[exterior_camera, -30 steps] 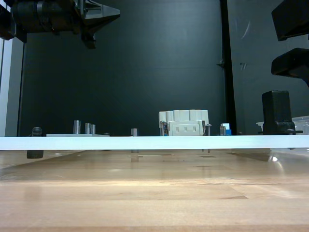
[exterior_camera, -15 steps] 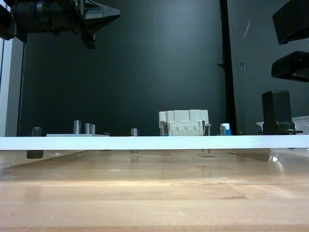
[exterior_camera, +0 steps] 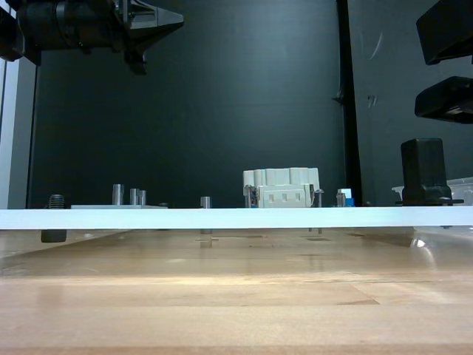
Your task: Remove the 16mm bar from the taskboard and place in the container
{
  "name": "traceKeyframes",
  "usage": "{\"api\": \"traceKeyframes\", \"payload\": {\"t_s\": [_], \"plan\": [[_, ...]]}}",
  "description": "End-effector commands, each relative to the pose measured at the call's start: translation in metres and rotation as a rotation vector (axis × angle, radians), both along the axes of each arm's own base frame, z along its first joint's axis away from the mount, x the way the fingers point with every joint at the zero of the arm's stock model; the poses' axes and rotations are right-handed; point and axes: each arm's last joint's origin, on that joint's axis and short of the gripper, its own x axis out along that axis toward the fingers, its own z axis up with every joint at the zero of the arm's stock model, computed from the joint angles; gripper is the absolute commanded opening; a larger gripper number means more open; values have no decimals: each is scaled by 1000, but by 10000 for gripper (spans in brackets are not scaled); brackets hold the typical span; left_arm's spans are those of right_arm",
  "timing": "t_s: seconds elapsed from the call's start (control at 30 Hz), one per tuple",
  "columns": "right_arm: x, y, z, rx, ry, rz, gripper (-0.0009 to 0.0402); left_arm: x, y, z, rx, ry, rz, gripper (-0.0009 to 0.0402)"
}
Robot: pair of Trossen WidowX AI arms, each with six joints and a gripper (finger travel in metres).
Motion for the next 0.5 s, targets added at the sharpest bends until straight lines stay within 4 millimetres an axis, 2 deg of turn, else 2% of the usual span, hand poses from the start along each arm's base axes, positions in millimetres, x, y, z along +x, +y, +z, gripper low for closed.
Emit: {"api": "traceKeyframes", "payload": {"t_s": [0.03, 0.23, 0.5], "plan": [[0, 0, 3, 6, -8, 0, 27, 0, 0, 0, 0, 0, 0, 0], [-3, -2, 12, 23, -29, 0, 11, 0, 0, 0, 0, 0, 0, 0], [-9, -8, 32, 45, -57, -2, 11, 0, 0, 0, 0, 0, 0, 0]]}}
